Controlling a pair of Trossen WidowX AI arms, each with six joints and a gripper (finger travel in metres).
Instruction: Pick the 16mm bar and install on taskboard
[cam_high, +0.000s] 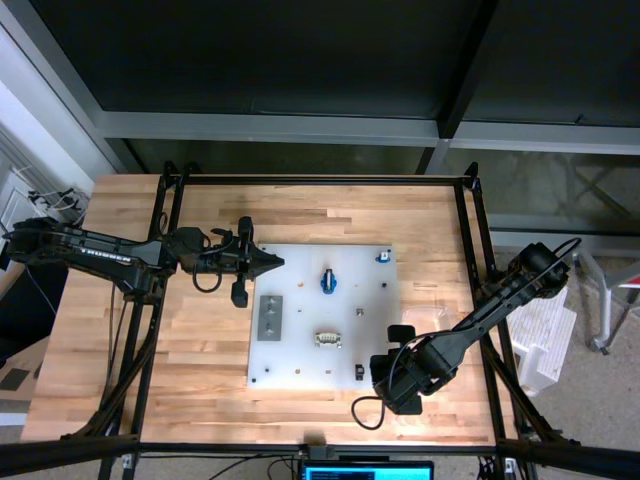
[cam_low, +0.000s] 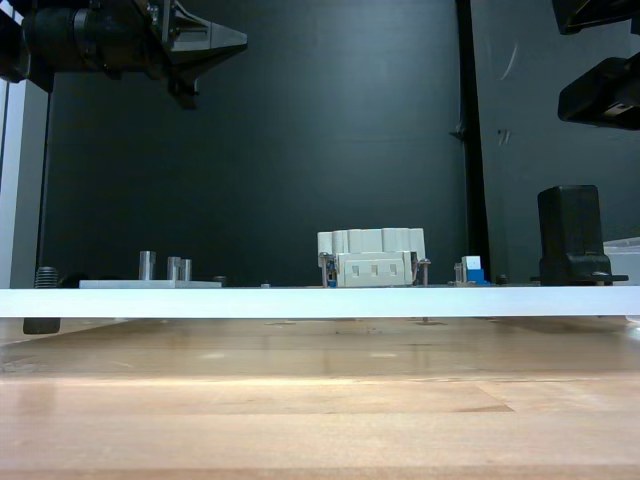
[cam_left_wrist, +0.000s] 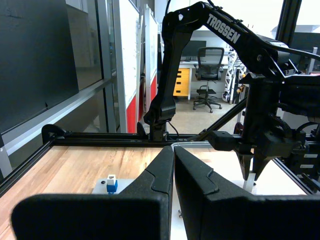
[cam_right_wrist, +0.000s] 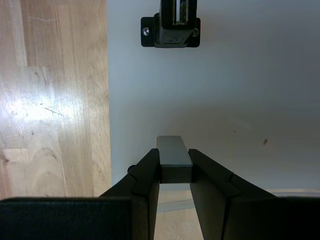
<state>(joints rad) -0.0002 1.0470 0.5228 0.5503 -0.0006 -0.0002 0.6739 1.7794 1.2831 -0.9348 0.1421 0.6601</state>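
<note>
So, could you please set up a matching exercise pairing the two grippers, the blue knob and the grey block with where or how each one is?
1 left gripper
2 right gripper
3 blue knob
4 grey block

A holds the 16mm bar over the taskboard
B shut, empty, raised by the board's far left corner
C on the board's left side
D board's far half, mid-width

Pairs: 1-B, 2-A, 3-D, 4-C.
</note>
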